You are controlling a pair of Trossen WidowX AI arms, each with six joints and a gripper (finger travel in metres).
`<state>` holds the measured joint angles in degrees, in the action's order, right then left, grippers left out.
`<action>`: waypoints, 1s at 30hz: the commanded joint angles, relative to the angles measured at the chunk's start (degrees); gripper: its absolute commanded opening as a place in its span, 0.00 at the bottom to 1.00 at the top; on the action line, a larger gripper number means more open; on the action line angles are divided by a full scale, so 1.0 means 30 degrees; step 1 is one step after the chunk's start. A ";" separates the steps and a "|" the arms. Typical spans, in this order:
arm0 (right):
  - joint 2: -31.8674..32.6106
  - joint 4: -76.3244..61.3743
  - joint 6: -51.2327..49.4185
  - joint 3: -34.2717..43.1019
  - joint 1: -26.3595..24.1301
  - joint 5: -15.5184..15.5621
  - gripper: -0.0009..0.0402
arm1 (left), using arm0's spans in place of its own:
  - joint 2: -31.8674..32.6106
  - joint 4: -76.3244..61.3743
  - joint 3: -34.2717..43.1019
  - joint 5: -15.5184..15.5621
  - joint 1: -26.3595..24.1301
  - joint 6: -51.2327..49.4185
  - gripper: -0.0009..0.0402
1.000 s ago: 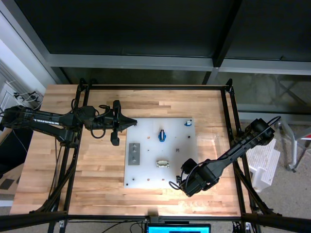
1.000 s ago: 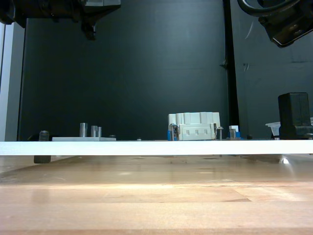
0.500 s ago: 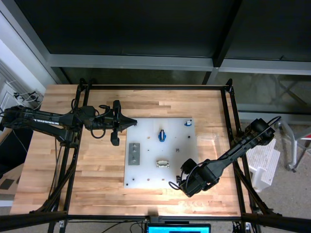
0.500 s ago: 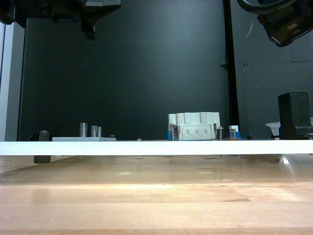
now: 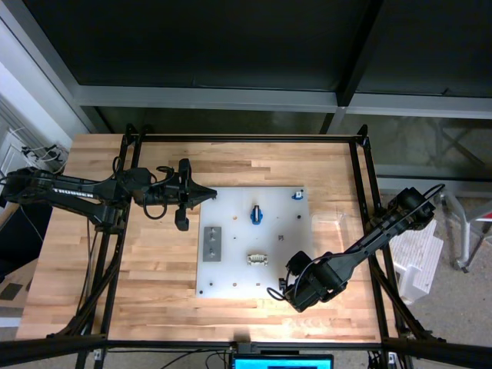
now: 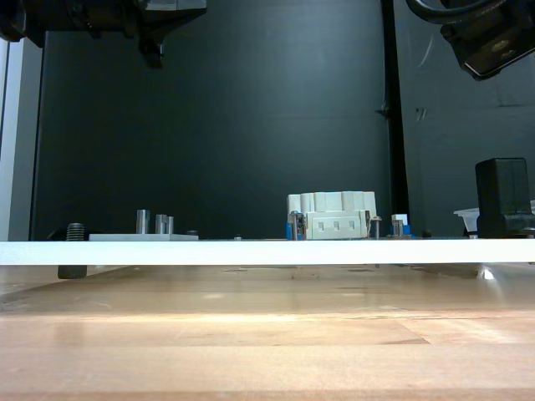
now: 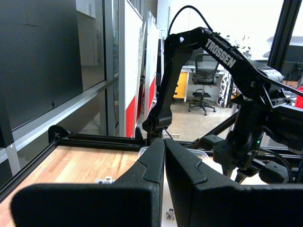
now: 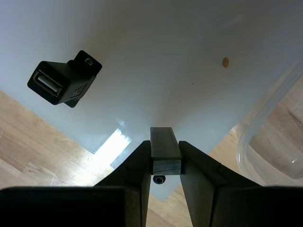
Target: Pick the 16mm bar and install on taskboard
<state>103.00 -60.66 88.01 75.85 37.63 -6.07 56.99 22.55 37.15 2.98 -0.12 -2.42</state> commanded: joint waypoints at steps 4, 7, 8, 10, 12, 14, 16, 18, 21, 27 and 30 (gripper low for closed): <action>-0.0007 0.0051 0.0000 0.0007 0.0007 0.0015 0.15 | 0.0000 0.0000 0.0000 -0.0007 0.0007 0.0000 0.02; -0.0007 0.0066 0.0000 0.0015 0.0007 0.0022 0.21 | 0.0000 0.0000 0.0000 -0.0007 0.0007 0.0000 0.02; -0.0015 0.0073 0.0000 0.0015 0.0007 0.0022 0.23 | 0.0000 -0.0007 0.0000 -0.0007 0.0000 0.0000 0.02; -0.0015 0.0066 0.0000 0.0015 0.0007 0.0022 0.26 | 0.0000 0.0000 0.0000 -0.0007 0.0007 0.0000 0.02; -0.0022 0.0073 0.0000 0.0015 0.0007 0.0022 0.30 | 0.0000 0.0000 0.0000 -0.0007 0.0007 0.0000 0.02; -0.0058 0.0073 0.0000 0.0015 0.0015 0.0022 0.34 | 0.0000 -0.0007 0.0000 -0.0007 0.0007 0.0000 0.02; -0.0117 0.0087 -0.0007 0.0015 0.0015 0.0029 0.37 | 0.0000 0.0000 0.0000 -0.0007 0.0007 0.0000 0.02; -0.0204 0.0087 -0.0015 0.0015 0.0029 0.0022 0.40 | 0.0000 0.0000 0.0000 -0.0007 0.0007 0.0000 0.02; -0.0386 0.0007 -0.0160 0.0124 0.0044 0.0044 0.45 | 0.0000 0.0000 0.0000 -0.0007 0.0007 0.0000 0.02; -0.1107 -0.0408 -0.0692 0.0357 0.0051 0.0080 0.49 | 0.0000 0.0000 0.0000 -0.0007 0.0007 0.0000 0.02; -0.1566 -0.0882 -0.0991 0.0408 0.0044 0.0095 0.48 | 0.0000 0.0000 0.0000 -0.0007 0.0000 0.0000 0.02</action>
